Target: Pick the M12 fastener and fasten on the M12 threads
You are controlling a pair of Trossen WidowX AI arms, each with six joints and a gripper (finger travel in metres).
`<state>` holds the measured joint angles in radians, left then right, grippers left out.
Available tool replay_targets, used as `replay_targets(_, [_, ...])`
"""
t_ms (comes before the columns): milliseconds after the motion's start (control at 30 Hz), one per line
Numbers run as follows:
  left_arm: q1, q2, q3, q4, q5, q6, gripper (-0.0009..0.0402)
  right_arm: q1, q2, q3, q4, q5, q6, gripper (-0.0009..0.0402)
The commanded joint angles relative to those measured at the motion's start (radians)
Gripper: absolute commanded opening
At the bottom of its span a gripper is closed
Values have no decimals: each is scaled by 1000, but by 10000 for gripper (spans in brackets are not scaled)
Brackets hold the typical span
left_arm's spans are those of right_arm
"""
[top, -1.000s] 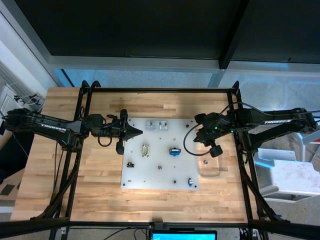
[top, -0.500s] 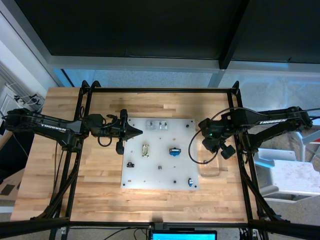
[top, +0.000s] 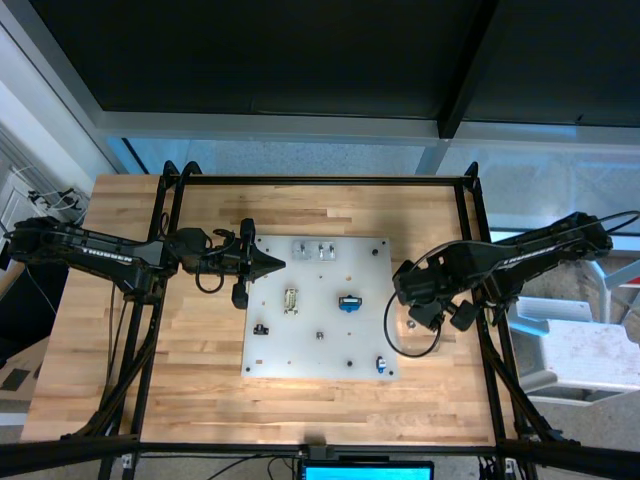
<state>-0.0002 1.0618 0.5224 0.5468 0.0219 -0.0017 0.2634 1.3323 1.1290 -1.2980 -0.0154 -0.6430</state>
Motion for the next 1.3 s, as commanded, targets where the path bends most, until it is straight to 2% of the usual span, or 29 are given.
replay_targets(33, [0, 0, 0, 0, 0, 0, 0, 20, 26, -9, 19, -2, 2, 0])
replay_targets(233, [0, 0, 0, 0, 0, 0, 0, 53, 65, -37, 86, -2, 7, 14])
replay_targets(533, [0, 0, 0, 0, 0, 0, 0, 77, 67, -122, 175, -2, 106, 112])
replay_targets(700, [0, 0, 0, 0, 0, 0, 0, 82, 97, -145, 185, -2, 116, 153])
replay_targets(800, [0, 0, 0, 0, 0, 0, 0, 82, 119, -150, 196, 0, 116, 160])
replay_targets(900, [0, 0, 0, 1, 0, 0, 0, 82, 134, -159, 225, 24, 116, 160])
replay_targets(1300, [0, 0, 0, 0, 0, 0, 0, 84, 151, -232, 344, 23, 112, 160])
